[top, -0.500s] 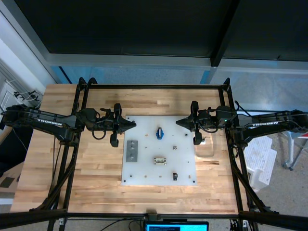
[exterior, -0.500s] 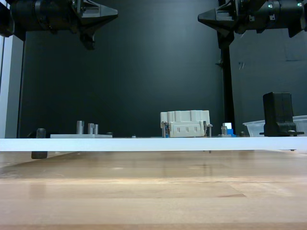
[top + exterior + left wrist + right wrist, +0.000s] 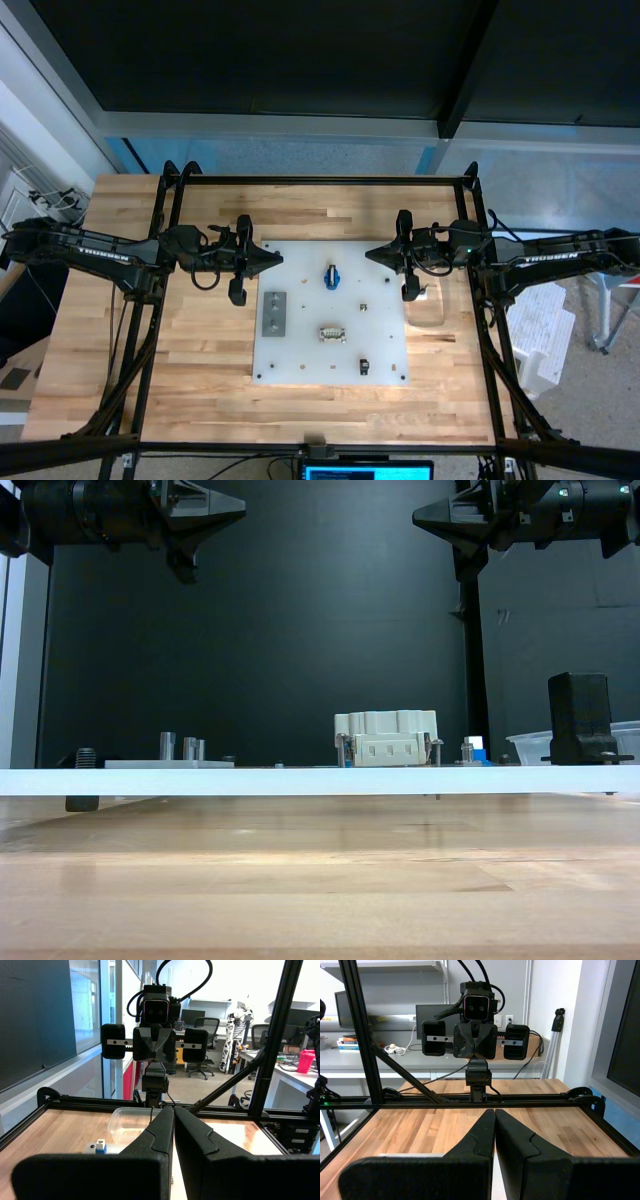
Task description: Pick the USB connector and install on taskboard
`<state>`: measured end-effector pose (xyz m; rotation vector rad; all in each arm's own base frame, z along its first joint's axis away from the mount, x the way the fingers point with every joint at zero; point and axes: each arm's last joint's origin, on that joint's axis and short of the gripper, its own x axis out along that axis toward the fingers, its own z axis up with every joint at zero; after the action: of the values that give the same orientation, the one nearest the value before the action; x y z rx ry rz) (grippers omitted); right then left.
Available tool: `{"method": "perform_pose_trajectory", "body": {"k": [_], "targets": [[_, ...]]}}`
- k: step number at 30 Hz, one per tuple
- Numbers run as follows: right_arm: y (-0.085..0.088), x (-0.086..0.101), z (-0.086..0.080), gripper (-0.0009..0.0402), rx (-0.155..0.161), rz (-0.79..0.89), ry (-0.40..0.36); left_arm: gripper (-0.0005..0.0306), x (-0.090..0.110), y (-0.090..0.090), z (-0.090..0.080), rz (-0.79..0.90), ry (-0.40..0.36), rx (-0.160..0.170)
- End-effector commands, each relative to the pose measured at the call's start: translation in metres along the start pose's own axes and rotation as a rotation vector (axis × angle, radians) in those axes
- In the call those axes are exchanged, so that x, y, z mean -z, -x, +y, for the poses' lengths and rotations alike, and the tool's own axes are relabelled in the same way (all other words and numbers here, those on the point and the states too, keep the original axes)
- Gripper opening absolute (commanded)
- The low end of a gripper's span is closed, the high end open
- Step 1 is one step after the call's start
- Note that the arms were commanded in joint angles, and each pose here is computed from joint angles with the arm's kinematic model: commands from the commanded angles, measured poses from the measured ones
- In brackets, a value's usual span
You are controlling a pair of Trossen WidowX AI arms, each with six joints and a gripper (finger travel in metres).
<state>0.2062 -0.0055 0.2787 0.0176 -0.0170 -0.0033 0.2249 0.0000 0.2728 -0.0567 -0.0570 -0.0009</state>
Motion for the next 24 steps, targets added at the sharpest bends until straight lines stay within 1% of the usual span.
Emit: {"method": "perform_pose_trajectory", "body": {"k": [1, 3, 5, 6, 8, 13, 18, 21, 24], "targets": [[0.001, -0.001, 0.000, 0.0000, 0.000, -0.004, -0.013, 0.0000, 0.000, 0.000, 0.000, 0.000, 0.000, 0.000], [0.002, -0.002, 0.000, 0.0000, 0.000, -0.007, -0.045, 0.0000, 0.000, 0.000, 0.000, 0.000, 0.000, 0.000], [0.005, -0.003, 0.000, 0.0000, 0.001, 0.009, -0.059, 0.0000, 0.000, 0.000, 0.000, 0.000, 0.000, 0.000], [0.006, -0.003, 0.000, 0.0000, 0.003, 0.036, -0.058, 0.0000, 0.000, 0.000, 0.000, 0.000, 0.000, 0.000], [0.010, -0.005, 0.000, 0.0000, 0.017, 0.112, -0.059, 0.0000, 0.000, 0.000, 0.000, 0.000, 0.000, 0.000], [0.023, -0.015, 0.000, 0.0000, 0.025, 0.310, -0.059, 0.0000, 0.000, 0.000, 0.000, 0.000, 0.000, 0.000], [0.040, -0.027, 0.001, 0.0000, 0.034, 0.509, -0.062, 0.0000, 0.000, 0.000, 0.000, 0.000, 0.000, 0.000], [0.053, -0.031, 0.002, 0.0000, 0.037, 0.626, -0.060, 0.0000, 0.000, 0.000, 0.000, 0.000, 0.000, 0.000], [0.068, -0.036, 0.002, 0.0000, 0.040, 0.708, -0.057, 0.0000, 0.000, 0.000, 0.000, 0.000, 0.000, 0.000]]}}
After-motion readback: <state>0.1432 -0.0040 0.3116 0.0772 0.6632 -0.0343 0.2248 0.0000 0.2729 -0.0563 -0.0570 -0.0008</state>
